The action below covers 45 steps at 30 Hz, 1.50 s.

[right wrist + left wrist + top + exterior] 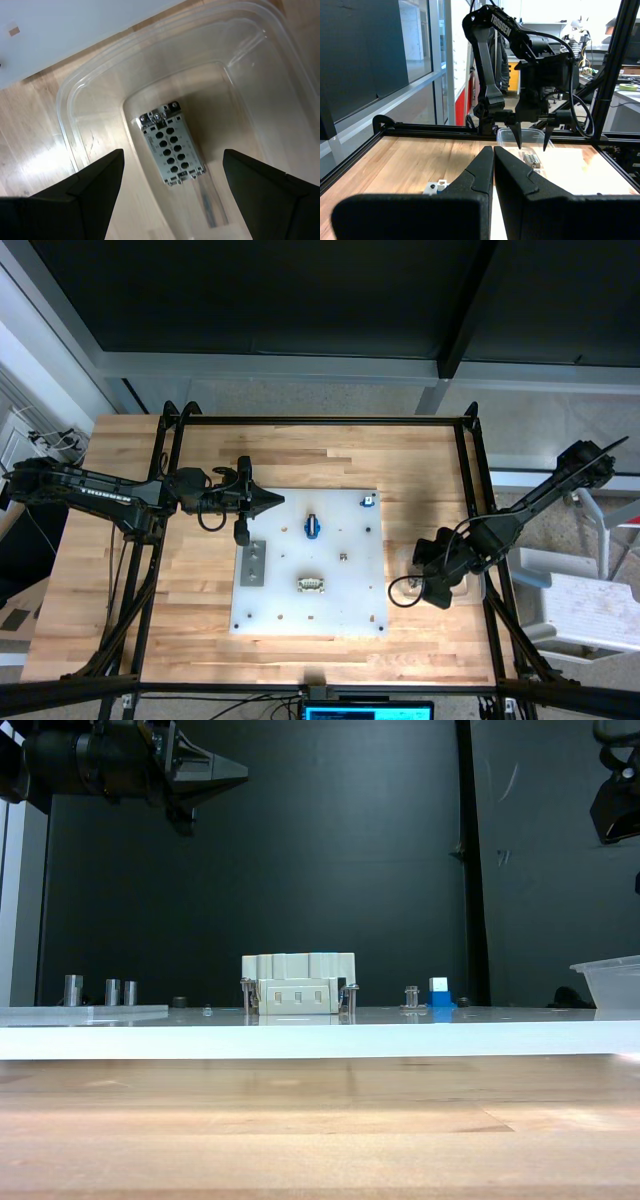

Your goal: Remove the HAN10-E connector and place it in the container

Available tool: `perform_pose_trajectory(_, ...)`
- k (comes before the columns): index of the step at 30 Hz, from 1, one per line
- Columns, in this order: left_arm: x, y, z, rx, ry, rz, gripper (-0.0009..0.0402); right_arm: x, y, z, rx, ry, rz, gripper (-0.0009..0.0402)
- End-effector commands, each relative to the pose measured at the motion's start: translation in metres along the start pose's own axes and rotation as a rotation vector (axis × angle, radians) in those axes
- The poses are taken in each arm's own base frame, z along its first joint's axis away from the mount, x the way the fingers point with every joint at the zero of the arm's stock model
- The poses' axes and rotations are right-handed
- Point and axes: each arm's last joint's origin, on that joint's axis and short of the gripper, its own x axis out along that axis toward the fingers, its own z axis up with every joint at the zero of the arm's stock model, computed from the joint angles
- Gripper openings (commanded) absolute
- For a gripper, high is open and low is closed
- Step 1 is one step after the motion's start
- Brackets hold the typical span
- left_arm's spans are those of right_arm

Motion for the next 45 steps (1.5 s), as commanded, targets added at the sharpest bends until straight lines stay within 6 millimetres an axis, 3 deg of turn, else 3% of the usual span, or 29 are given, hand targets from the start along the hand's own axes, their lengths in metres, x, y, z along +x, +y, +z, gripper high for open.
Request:
perform_pose_trajectory(1, 0.0001, 0.0000, 0.0001, 0.000, 0.000, 0.000, 0.0000, -0.0038, -0.0017, -0.0009, 0.000, -0.005, 0.008, 0.0267)
perform_pose_trajectory(45, 0.0001, 0.0001, 0.0001, 0.000, 0.000, 0.000, 0.0000, -0.0061, -0.0022, -0.0019, 0.002, 0.002, 0.023, 0.0259)
